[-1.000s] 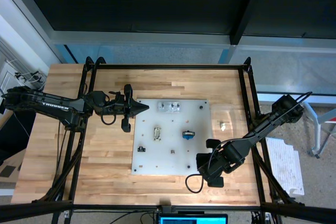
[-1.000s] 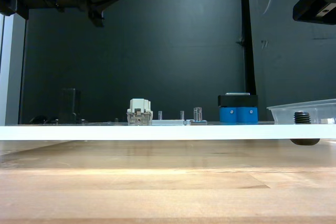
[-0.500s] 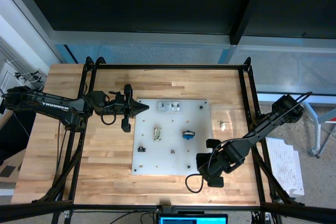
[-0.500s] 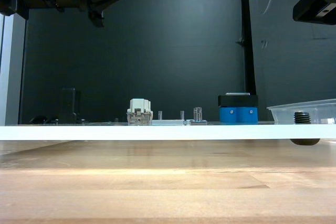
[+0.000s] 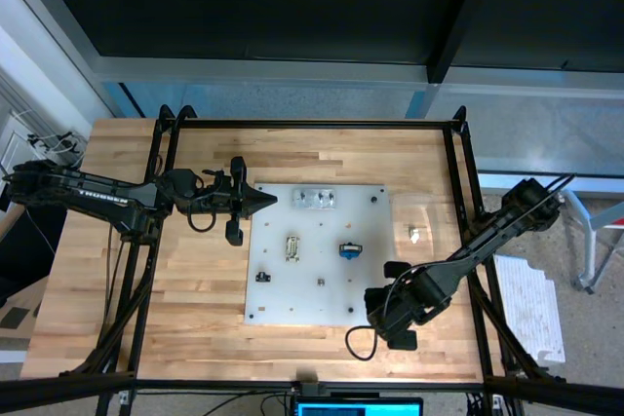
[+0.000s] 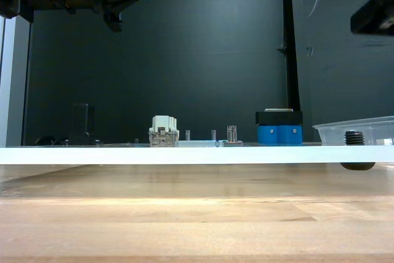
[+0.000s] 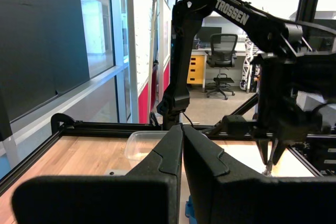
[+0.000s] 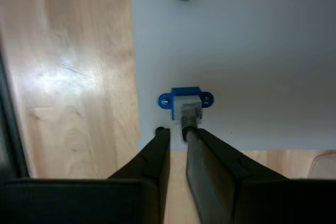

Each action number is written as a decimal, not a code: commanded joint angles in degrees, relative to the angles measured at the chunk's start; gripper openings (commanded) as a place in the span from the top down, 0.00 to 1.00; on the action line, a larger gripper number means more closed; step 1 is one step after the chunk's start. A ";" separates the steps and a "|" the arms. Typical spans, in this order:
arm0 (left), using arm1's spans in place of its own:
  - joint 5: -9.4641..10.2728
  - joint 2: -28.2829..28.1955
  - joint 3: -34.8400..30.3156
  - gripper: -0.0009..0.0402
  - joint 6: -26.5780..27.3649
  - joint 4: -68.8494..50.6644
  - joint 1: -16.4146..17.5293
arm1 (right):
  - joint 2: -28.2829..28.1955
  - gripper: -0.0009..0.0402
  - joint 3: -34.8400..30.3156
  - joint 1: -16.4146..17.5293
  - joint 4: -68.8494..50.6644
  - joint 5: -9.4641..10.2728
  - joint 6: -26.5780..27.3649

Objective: Pick the RJ45 connector and install on taskboard

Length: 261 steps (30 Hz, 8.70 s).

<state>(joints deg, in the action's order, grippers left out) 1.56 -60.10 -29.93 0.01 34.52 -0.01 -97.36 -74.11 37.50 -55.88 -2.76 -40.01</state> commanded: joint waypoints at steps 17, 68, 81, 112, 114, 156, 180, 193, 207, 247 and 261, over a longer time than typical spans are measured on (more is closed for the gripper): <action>-0.02 -0.02 -0.02 0.98 0.00 0.00 0.02 | 3.63 0.46 -3.74 0.11 -4.85 -0.59 0.15; -0.02 0.00 -0.02 0.98 0.00 0.00 0.00 | 20.94 0.55 -3.15 -25.46 0.31 -7.15 26.01; -0.02 -0.02 -0.02 0.98 -0.02 0.00 0.02 | 26.49 0.72 4.63 -33.94 15.45 -5.90 36.50; -0.02 0.00 -0.02 0.98 0.00 0.00 0.02 | 36.81 0.98 30.25 -41.77 65.22 6.32 38.53; -0.02 -0.02 -0.02 0.98 -0.02 0.00 0.00 | 36.98 0.98 31.47 -41.77 67.78 6.32 37.33; -0.02 0.00 -0.02 0.98 -0.02 0.00 0.00 | 40.61 0.98 40.63 -40.61 81.05 7.34 36.52; -0.02 0.00 -0.02 0.98 0.00 0.00 0.02 | 40.61 0.98 40.96 -40.61 81.05 7.26 35.98; -0.02 -0.02 -0.02 0.98 0.00 0.00 0.00 | 40.61 0.98 40.96 -40.61 81.02 7.23 36.00; -0.02 -0.02 -0.02 0.98 -0.02 0.00 0.00 | 40.61 0.98 40.96 -40.61 80.85 7.26 36.00; -0.02 0.00 -0.02 0.98 0.00 0.00 0.00 | 40.61 0.98 40.96 -40.63 78.95 7.28 36.00; -0.02 0.00 -0.02 0.98 -0.02 0.00 0.02 | 40.61 0.98 40.96 -40.63 78.95 7.28 36.00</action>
<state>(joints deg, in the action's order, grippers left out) 1.56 -60.10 -29.93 0.01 34.52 -0.01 -56.75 -33.15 -3.14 23.07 4.51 -4.01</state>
